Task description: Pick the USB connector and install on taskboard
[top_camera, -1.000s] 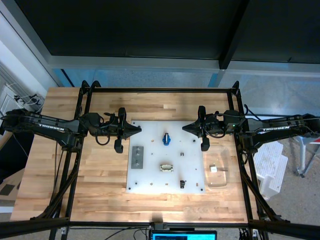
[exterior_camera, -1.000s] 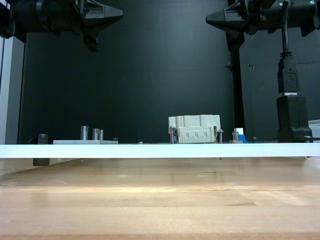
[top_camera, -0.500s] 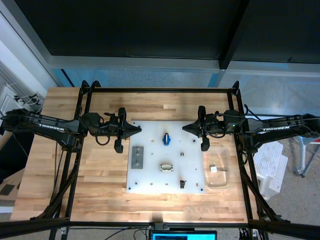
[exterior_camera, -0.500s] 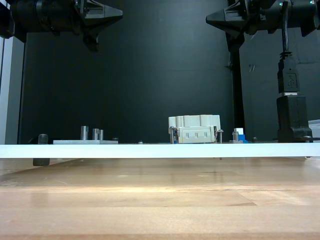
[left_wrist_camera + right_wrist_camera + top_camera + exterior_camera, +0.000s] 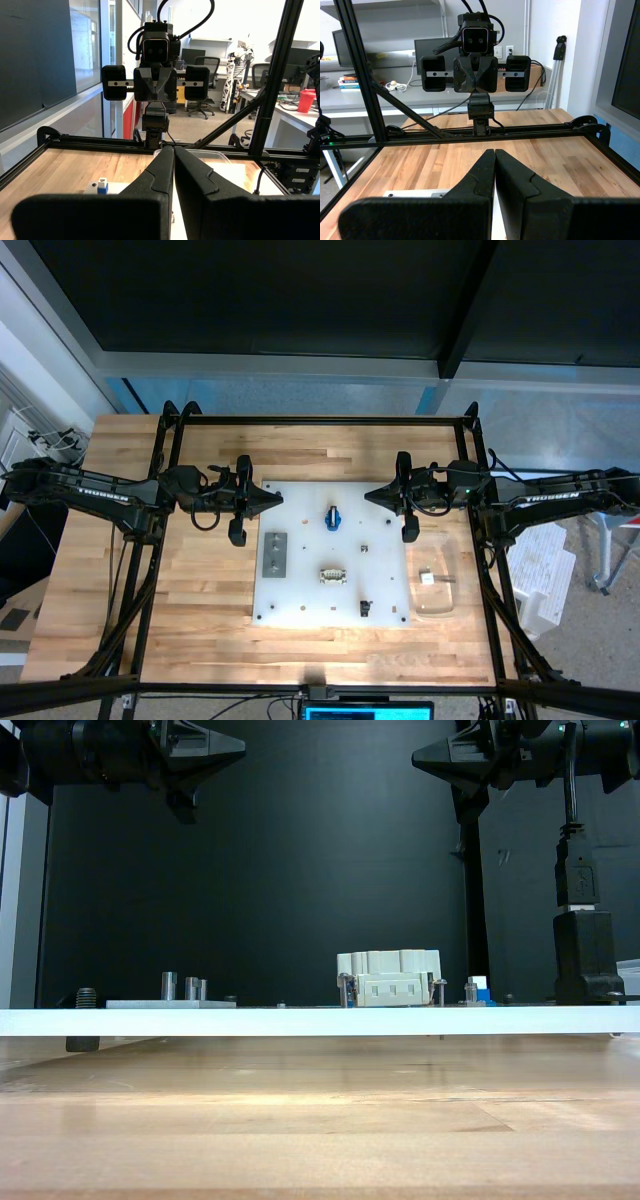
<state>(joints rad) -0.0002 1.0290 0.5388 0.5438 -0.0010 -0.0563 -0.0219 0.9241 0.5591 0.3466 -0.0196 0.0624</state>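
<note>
The white taskboard (image 5: 300,585) lies at the table's middle, seen edge-on in the low view (image 5: 300,1021). The dark USB connector (image 5: 579,880) stands upright in the small black socket (image 5: 584,958) at the board's near right; from above it is a tiny dark spot (image 5: 366,608). My left gripper (image 5: 278,497) hovers high over the board's far left corner, shut and holding nothing (image 5: 173,148). My right gripper (image 5: 368,496) hovers high over the far right part of the board, shut and holding nothing too (image 5: 495,151). Both are far from the connector.
On the board stand a grey block (image 5: 274,554), a blue part (image 5: 333,517) and a beige connector (image 5: 333,575). A clear plastic tray (image 5: 440,602) holding a small white block (image 5: 427,578) sits right of the board. A black frame (image 5: 320,421) surrounds the table.
</note>
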